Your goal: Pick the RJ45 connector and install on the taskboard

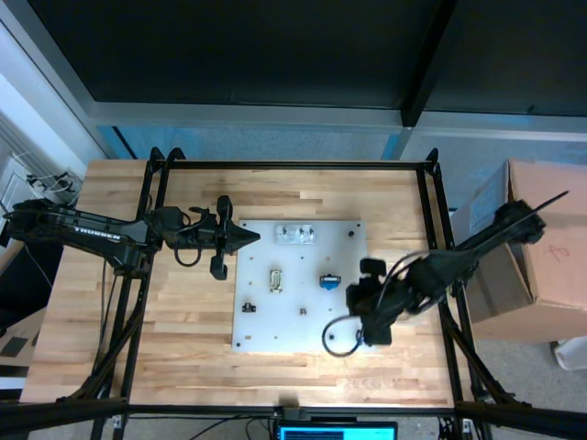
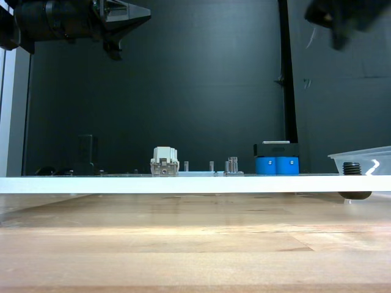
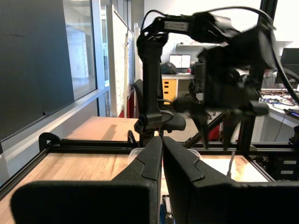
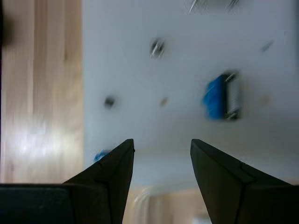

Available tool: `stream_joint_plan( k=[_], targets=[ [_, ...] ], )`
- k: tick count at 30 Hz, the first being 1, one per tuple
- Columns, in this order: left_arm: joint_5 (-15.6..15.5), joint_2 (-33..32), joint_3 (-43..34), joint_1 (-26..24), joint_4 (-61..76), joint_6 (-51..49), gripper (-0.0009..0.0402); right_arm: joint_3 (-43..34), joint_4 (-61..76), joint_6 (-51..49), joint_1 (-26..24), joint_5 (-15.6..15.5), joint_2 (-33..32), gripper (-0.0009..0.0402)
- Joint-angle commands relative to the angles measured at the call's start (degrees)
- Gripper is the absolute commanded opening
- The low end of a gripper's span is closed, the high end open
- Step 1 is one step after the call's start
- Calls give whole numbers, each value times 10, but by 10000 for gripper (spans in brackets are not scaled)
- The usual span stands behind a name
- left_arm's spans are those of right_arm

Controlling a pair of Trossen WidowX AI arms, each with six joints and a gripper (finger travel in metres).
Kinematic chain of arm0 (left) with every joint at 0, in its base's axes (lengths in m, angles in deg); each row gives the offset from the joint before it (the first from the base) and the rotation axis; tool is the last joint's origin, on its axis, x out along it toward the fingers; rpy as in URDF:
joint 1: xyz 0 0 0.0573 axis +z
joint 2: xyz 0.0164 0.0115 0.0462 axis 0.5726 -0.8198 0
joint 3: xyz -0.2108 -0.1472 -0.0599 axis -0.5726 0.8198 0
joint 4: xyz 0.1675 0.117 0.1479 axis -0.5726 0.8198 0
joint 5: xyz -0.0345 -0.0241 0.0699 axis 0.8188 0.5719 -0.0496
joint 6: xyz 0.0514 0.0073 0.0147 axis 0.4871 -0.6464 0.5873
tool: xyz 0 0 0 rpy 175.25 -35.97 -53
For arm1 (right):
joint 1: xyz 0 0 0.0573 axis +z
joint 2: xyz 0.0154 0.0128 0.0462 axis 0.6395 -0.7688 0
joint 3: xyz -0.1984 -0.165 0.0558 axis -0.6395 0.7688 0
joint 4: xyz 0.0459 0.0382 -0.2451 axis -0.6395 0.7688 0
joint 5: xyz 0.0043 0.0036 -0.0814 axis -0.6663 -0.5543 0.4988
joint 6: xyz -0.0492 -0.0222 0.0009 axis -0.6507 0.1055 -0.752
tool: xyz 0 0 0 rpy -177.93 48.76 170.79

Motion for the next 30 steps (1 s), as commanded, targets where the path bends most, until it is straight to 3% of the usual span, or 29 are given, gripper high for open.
stream_joint_plan(
  k=[1,5,11,21,26,30],
  targets=[
    [0,0,0,0,0,0,1,36,-54,-30,-26,21,59,130],
    [0,0,0,0,0,0,1,96,-139,-86,-66,34,139,83],
    [0,0,0,0,0,0,1,194,-292,-172,-134,26,255,7],
    [0,0,0,0,0,0,1,342,-528,-244,-267,-118,372,-1],
    [0,0,0,0,0,0,1,408,-650,-259,-293,-124,384,0],
    [0,0,0,0,0,0,1,444,-716,-250,-312,-154,378,0]
  ],
)
